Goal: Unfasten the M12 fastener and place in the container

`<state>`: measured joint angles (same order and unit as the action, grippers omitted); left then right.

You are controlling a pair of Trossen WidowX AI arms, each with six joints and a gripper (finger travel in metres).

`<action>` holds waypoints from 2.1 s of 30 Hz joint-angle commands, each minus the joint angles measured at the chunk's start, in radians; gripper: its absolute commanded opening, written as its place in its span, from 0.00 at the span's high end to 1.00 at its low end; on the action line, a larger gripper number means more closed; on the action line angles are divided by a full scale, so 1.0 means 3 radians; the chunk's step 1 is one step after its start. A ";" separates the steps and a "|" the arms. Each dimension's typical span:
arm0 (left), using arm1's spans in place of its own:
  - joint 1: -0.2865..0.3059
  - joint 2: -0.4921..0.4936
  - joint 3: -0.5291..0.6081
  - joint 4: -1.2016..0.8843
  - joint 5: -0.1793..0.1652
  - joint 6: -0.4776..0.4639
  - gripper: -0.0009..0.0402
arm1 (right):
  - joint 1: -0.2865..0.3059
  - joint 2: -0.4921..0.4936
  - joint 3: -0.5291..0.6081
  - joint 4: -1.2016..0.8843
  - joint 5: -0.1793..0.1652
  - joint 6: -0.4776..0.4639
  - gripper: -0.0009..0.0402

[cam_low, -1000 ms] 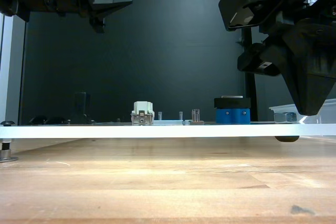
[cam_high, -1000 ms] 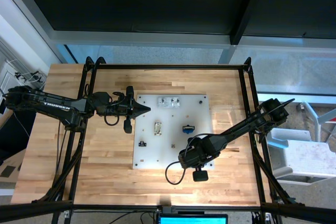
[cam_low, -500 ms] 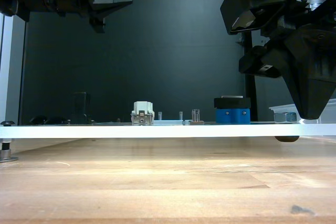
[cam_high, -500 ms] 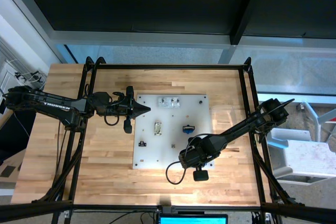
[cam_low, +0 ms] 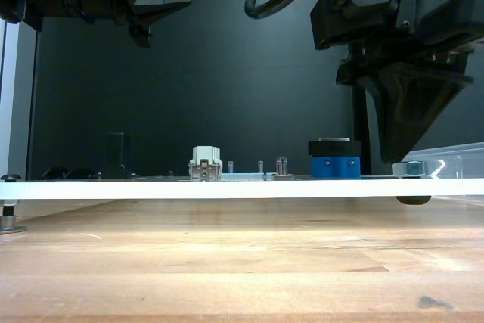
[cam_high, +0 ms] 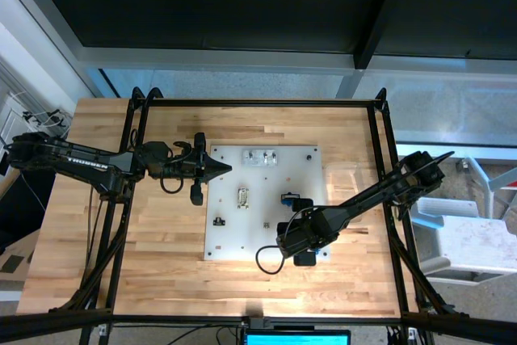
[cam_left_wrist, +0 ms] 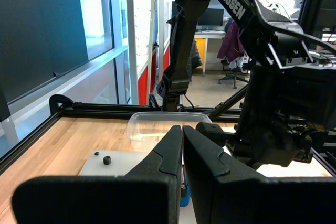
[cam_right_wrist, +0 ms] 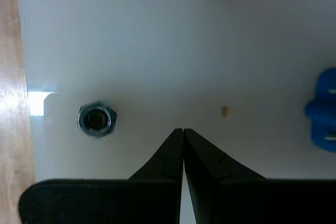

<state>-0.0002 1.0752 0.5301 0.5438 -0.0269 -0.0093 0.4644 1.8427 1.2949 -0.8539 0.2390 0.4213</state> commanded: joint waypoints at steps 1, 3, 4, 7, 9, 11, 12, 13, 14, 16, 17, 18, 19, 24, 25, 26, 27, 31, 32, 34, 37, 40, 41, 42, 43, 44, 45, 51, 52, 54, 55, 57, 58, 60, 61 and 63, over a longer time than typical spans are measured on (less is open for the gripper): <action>0.0000 0.0000 0.0000 0.0001 0.0001 0.0000 0.98 | 0.0003 -0.0011 0.0064 -0.0079 -0.0017 0.0001 0.98; 0.0001 0.0000 0.0000 0.0001 0.0001 0.0000 0.98 | 0.0003 -0.0011 0.0104 -0.0094 -0.0121 -0.0010 0.98; 0.0000 0.0000 0.0000 0.0001 0.0001 0.0000 0.98 | 0.0003 -0.0014 0.0128 -0.0094 -0.0219 -0.0011 0.98; 0.0000 0.0000 0.0000 0.0001 0.0001 0.0000 0.98 | 0.0004 -0.0017 0.0188 -0.0085 -0.0586 -0.0009 0.98; 0.0000 0.0000 0.0000 0.0001 0.0001 0.0000 0.98 | 0.0006 -0.0017 0.0207 -0.0052 -0.0879 -0.0010 0.98; 0.0000 0.0000 0.0000 0.0001 0.0001 0.0000 0.98 | 0.0013 -0.0017 0.0206 -0.0008 -0.1110 -0.0036 0.98; 0.0000 0.0000 0.0000 0.0001 0.0001 0.0000 0.98 | 0.0020 -0.0010 0.0205 -0.0003 -0.1125 -0.0034 0.98; 0.0001 0.0000 0.0000 0.0001 0.0001 0.0000 0.98 | 0.0024 -0.0004 0.0205 -0.0003 -0.1120 -0.0034 0.98; 0.0000 0.0000 0.0000 0.0001 0.0001 0.0000 0.98 | 0.0027 -0.0003 0.0198 0.0003 -0.1100 -0.0034 0.98; 0.0000 0.0000 0.0000 0.0001 0.0001 0.0000 0.98 | 0.0027 0.0027 0.0181 0.0037 -0.1025 -0.0033 0.98; 0.0001 0.0000 0.0000 0.0001 0.0001 0.0000 0.98 | 0.0025 0.0048 0.0181 0.0043 -0.0971 -0.0033 0.98; 0.0000 0.0000 0.0000 0.0001 0.0001 0.0000 0.98 | 0.0027 0.0056 0.0179 0.0047 -0.0932 -0.0034 0.98; 0.0000 0.0000 0.0000 0.0001 0.0001 0.0000 0.98 | 0.0025 0.0075 0.0175 0.0060 -0.0933 -0.0036 0.98; 0.0001 0.0000 0.0000 0.0001 0.0001 0.0000 0.98 | 0.0025 0.0104 0.0112 0.0167 -0.0945 -0.0034 0.98; 0.0000 0.0000 0.0000 0.0001 0.0001 0.0000 0.98 | 0.0025 0.0104 0.0092 0.0192 -0.0946 -0.0034 0.98; 0.0000 0.0000 0.0000 0.0001 0.0001 0.0000 0.98 | 0.0024 0.0104 0.0076 0.0206 -0.0945 -0.0032 0.98; 0.0000 0.0000 0.0000 0.0001 0.0001 0.0000 0.98 | 0.0024 0.0104 0.0066 0.0212 -0.0945 -0.0032 0.98; 0.0001 0.0000 0.0000 0.0001 0.0001 0.0000 0.98 | 0.0025 0.0104 0.0031 0.0275 -0.0946 -0.0034 0.98; 0.0000 0.0000 0.0000 0.0001 0.0001 0.0000 0.98 | 0.0024 0.0104 0.0025 0.0301 -0.0946 -0.0034 0.98; 0.0001 0.0000 0.0000 0.0001 0.0001 0.0000 0.98 | 0.0024 0.0104 0.0010 0.0345 -0.0945 -0.0036 0.98; 0.0000 0.0000 0.0000 0.0001 0.0001 0.0000 0.98 | 0.0022 0.0104 0.0000 0.0352 -0.0942 -0.0037 0.98; 0.0000 0.0000 0.0000 0.0001 0.0001 0.0000 0.98 | 0.0022 0.0103 -0.0003 0.0337 -0.0923 -0.0065 0.98; 0.0001 0.0000 0.0000 0.0001 0.0001 0.0000 0.98 | 0.0023 0.0100 -0.0003 0.0309 -0.0832 -0.0064 0.98; 0.0000 0.0000 0.0000 0.0001 0.0001 0.0000 0.98 | 0.0023 0.0084 -0.0003 0.0259 -0.0674 -0.0064 0.98; 0.0000 0.0000 0.0000 0.0001 0.0001 0.0000 0.98 | 0.0024 0.0075 0.0003 0.0203 -0.0474 -0.0056 0.98; 0.0001 0.0000 0.0000 0.0001 0.0001 0.0000 0.98 | 0.0024 0.0062 0.0010 0.0135 -0.0253 -0.0037 0.98; 0.0000 0.0000 0.0000 0.0001 0.0001 0.0000 0.98 | 0.0024 0.0042 0.0018 0.0075 -0.0051 -0.0019 0.98; 0.0001 0.0000 0.0000 0.0001 0.0001 0.0000 0.98 | 0.0024 -0.0006 0.0116 -0.0150 0.0098 -0.0033 0.98; 0.0000 0.0000 0.0000 0.0001 0.0001 0.0000 0.98 | 0.0025 -0.0010 0.0127 -0.0169 0.0090 -0.0032 0.98; 0.0001 0.0000 0.0000 0.0003 0.0001 0.0000 0.98 | 0.0024 -0.0018 0.0153 -0.0181 0.0005 -0.0031 0.98; 0.0001 0.0000 0.0000 0.0003 0.0001 0.0000 0.98 | 0.0024 -0.0023 0.0170 -0.0177 -0.0086 -0.0032 0.98; 0.0000 0.0000 0.0000 0.0001 0.0001 0.0000 0.98 | 0.0024 -0.0023 0.0215 -0.0173 -0.0301 -0.0029 0.98; 0.0000 0.0000 0.0000 0.0001 0.0001 0.0000 0.98 | 0.0024 -0.0028 0.0237 -0.0167 -0.0435 -0.0019 0.98; 0.0001 0.0000 0.0000 0.0003 0.0001 0.0000 0.98 | 0.0024 -0.0029 0.0273 -0.0125 -0.0718 -0.0020 0.98; 0.0000 0.0000 0.0000 0.0004 0.0001 0.0000 0.98 | 0.0025 -0.0029 0.0289 -0.0102 -0.0844 -0.0020 0.98; 0.0000 0.0000 0.0000 0.0003 0.0000 0.0000 0.98 | 0.0025 -0.0018 0.0292 -0.0047 -0.0979 -0.0003 0.98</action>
<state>-0.0002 1.0752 0.5301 0.5438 -0.0265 -0.0093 0.4728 1.8339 1.3819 -0.8783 -0.0368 0.4152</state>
